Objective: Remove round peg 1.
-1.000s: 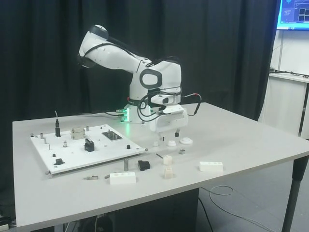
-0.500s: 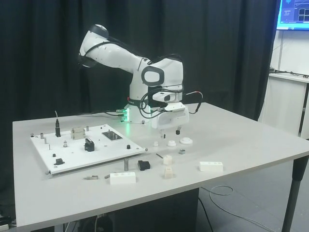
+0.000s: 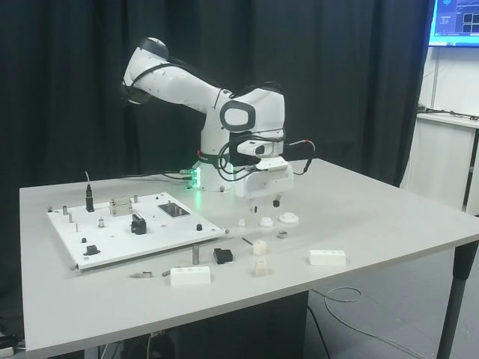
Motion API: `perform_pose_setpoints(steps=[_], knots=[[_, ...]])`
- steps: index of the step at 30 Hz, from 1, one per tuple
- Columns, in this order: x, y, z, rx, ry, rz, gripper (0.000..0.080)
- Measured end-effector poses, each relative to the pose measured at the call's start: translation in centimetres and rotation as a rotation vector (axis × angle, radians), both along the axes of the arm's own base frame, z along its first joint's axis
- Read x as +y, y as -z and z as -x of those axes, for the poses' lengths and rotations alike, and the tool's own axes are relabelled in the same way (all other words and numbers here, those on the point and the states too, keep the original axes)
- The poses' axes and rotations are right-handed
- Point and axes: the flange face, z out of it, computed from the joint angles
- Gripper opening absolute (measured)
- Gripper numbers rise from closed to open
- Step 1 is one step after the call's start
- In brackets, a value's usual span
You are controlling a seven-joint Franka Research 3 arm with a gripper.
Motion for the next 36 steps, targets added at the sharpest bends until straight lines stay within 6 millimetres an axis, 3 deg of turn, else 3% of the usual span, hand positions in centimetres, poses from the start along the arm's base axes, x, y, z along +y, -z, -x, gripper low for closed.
perform_pose_setpoints(steps=[12, 18, 27, 36], knots=[[-0.5, -0.3, -0.3, 0.003, 0.009, 0.015, 0.0800], [-2.0, -0.8, -0.7, 0.007, 0.031, 0.064, 0.0800], [-7.3, -2.4, -1.6, 0.033, 0.038, 0.171, 0.0800], [-15.3, -4.0, -1.5, 0.075, 0.038, 0.234, 0.0800]])
